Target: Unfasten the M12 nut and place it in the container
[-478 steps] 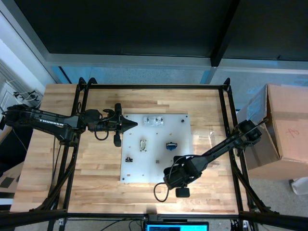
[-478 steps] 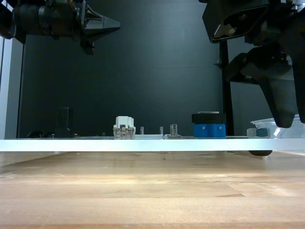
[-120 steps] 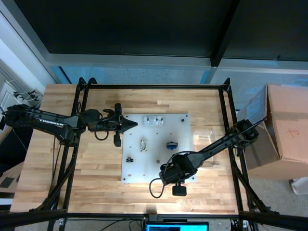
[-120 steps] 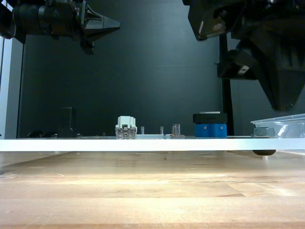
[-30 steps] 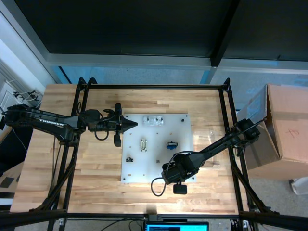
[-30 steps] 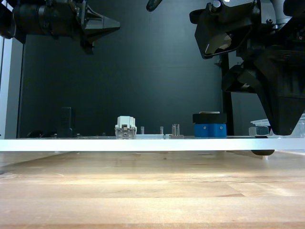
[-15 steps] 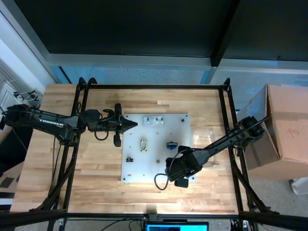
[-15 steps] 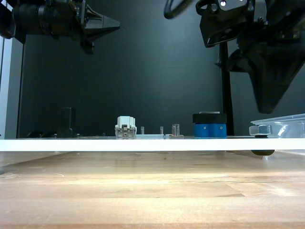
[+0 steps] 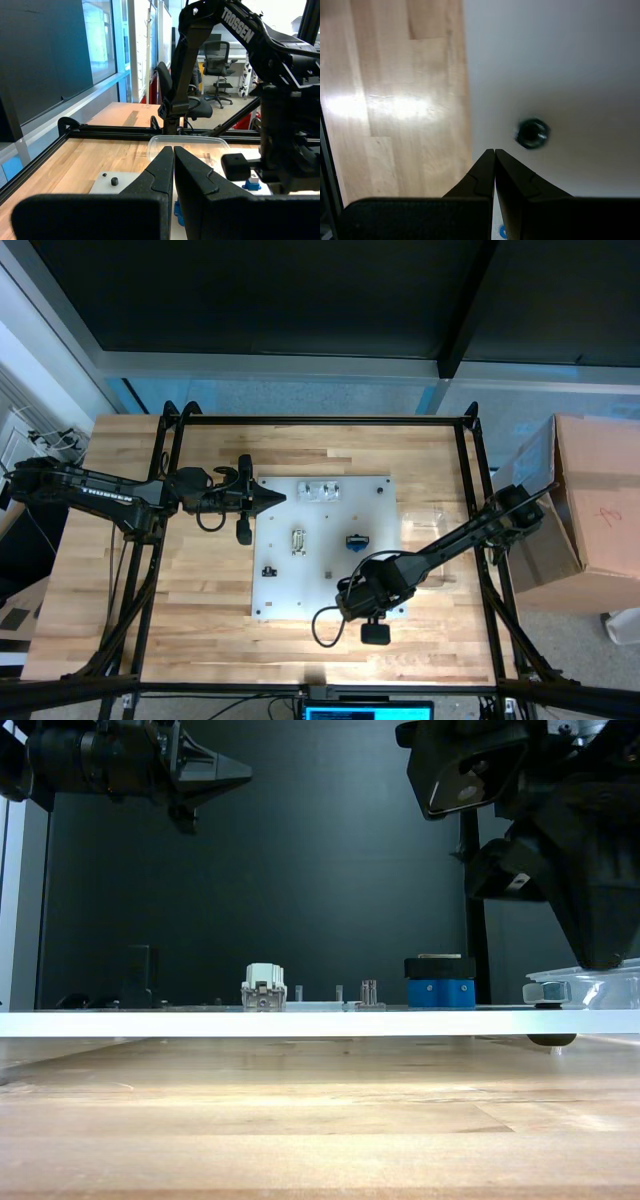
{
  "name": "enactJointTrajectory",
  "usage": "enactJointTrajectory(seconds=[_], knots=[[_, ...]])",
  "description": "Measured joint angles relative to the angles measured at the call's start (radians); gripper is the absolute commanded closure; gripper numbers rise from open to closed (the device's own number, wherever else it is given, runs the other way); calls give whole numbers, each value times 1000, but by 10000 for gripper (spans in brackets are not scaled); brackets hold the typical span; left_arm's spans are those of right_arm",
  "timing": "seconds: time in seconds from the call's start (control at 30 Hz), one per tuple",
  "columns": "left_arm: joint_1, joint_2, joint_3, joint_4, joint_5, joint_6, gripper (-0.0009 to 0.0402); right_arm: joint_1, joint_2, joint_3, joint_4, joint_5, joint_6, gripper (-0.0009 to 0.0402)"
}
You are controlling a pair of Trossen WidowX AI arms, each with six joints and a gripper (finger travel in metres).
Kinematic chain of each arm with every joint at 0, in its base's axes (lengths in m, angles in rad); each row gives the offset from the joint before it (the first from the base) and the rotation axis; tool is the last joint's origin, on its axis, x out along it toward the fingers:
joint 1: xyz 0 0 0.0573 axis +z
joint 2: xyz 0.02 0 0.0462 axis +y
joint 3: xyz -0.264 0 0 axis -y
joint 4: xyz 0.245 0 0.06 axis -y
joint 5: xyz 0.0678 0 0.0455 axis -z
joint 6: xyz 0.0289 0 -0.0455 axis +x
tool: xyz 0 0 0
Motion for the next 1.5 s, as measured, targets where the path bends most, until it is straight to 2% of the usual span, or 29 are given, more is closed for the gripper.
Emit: enactJointTrajectory(seconds=[0.27,0.47,0.77,0.8,0.87,0.9,0.97,1.0,1.1,1.3,1.37,1.5], knots=[[0,0,0,0,0,0,393,-6,19,0,4,10,-27,393],[0,0,0,0,0,0,393,-9,20,0,-24,71,-27,393],[0,0,0,0,0,0,393,-13,20,-2,-32,101,-26,394],[0,0,0,0,0,0,393,-13,20,-2,-40,140,-18,394],[0,0,0,0,0,0,393,-10,15,-2,-58,306,35,393],[0,0,0,0,0,0,393,-12,8,-2,-73,351,57,393],[0,0,0,0,0,0,393,-15,-8,-2,-95,383,73,393],[0,0,0,0,0,0,393,-15,-13,-1,-90,376,76,393],[0,0,0,0,0,0,393,-7,-17,-1,-94,301,88,393],[0,0,0,0,-1,0,393,-10,-20,5,-73,66,91,393],[0,0,0,0,0,0,393,-6,-19,15,-66,8,90,393],[0,0,0,0,0,0,393,-4,-16,26,-48,-5,87,393]])
